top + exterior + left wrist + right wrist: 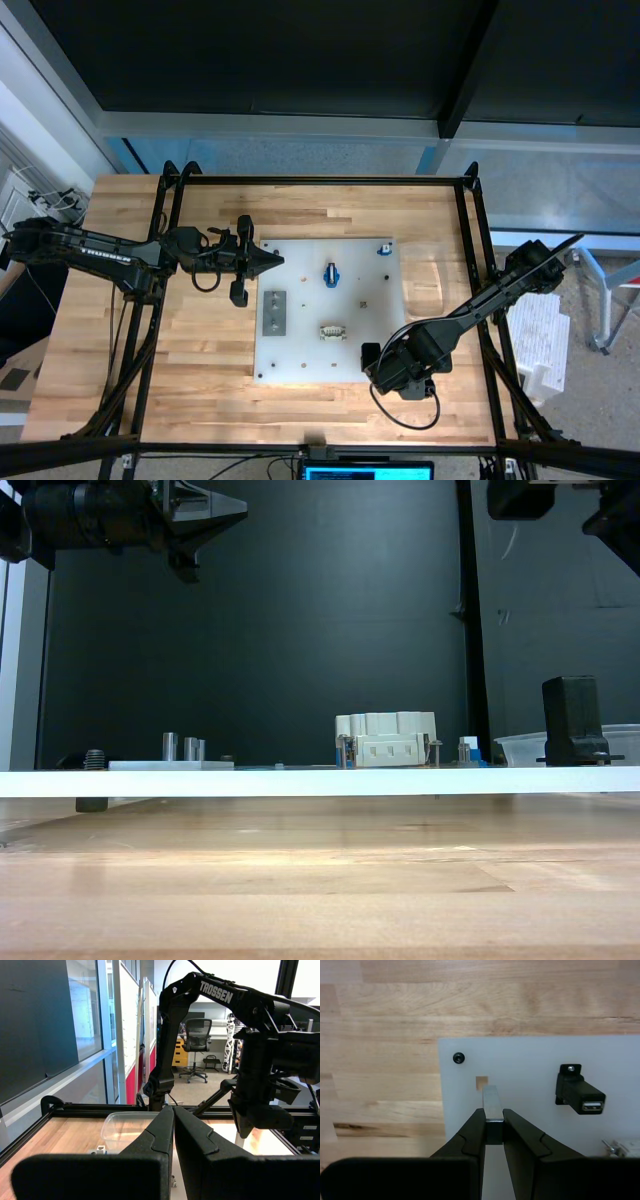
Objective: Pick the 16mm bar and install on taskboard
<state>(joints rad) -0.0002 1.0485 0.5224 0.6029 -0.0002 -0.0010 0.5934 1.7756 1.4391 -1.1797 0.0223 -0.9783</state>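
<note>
My right gripper point(493, 1119) is shut on the 16mm bar point(490, 1101), a short grey metal piece sticking out past the fingertips. The bar hangs over the taskboard point(530, 1060), its tip just short of a small square hole point(481, 1082) near the board's corner. Seen from above, that gripper point(372, 357) is over the near right part of the white taskboard point(300, 350), and the bar is hidden under it. My left gripper point(272, 259) is shut and empty, held high at the board's left edge, fingers point(165, 1127) pressed together.
The board carries a blue part point(331, 273), a grey block point(273, 311), a beige connector point(333, 332) and a black USB fixture point(580, 1095). A corner screw point(459, 1057) sits close to the hole. A clear tray point(125, 1127) stands beyond the board. A black frame rims the table.
</note>
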